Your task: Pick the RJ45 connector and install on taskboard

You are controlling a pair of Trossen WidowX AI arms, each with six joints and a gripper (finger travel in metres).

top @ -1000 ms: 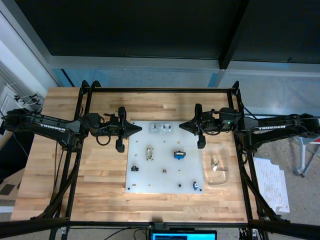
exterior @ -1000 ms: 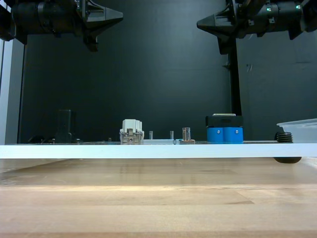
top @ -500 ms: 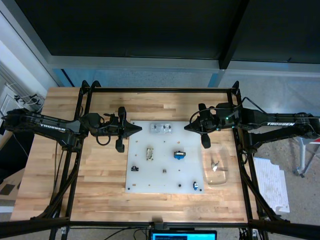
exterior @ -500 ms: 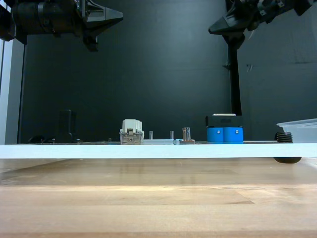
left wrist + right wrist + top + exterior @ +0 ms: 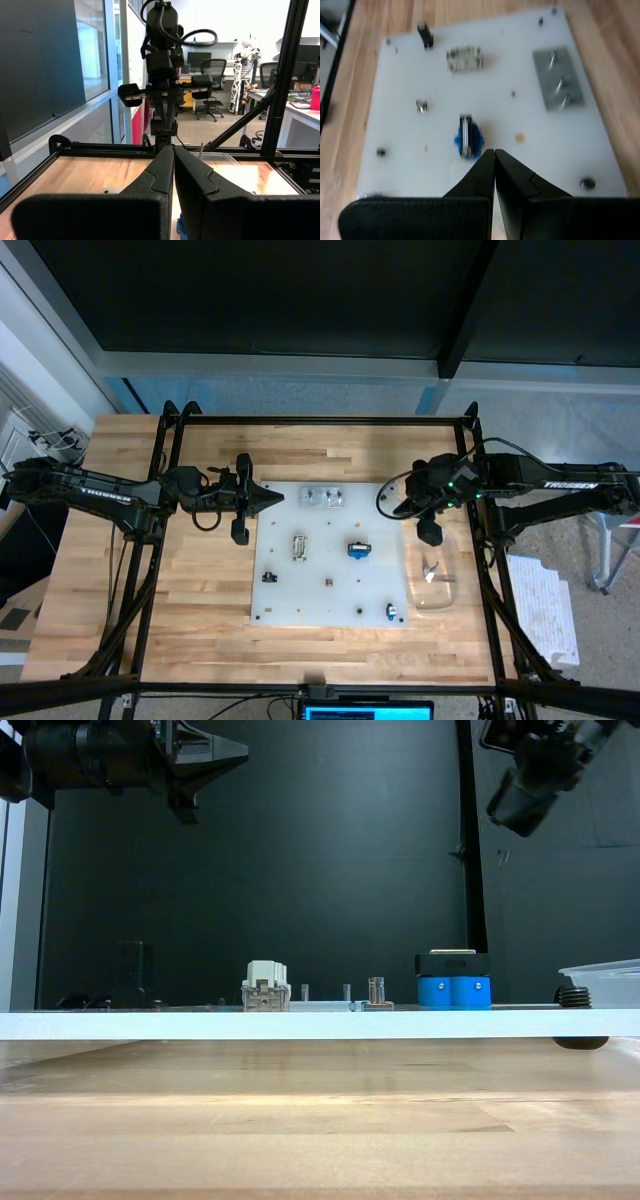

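Observation:
The RJ45 connector (image 5: 430,570), a tiny pale piece, lies in the clear tray (image 5: 445,590) just right of the taskboard (image 5: 310,595). My right gripper (image 5: 400,510) (image 5: 497,815) hangs high over the board's right edge, tipped downward, up-left of the connector and apart from it. In the right wrist view its fingers (image 5: 482,167) are shut with nothing between them, above the white taskboard (image 5: 520,115). My left gripper (image 5: 272,498) (image 5: 173,150) hovers high over the board's far left edge, shut and empty.
The board carries a blue block (image 5: 357,549), a white connector (image 5: 298,547), a silver plate (image 5: 325,498) and small black fittings. Black frame rails (image 5: 320,421) ring the wooden table. The tray's rim (image 5: 605,970) rises at the board's right in the low view.
My right gripper has swung right, away from the board's far right corner, and tipped from level to pointing down. The left arm has stayed still.

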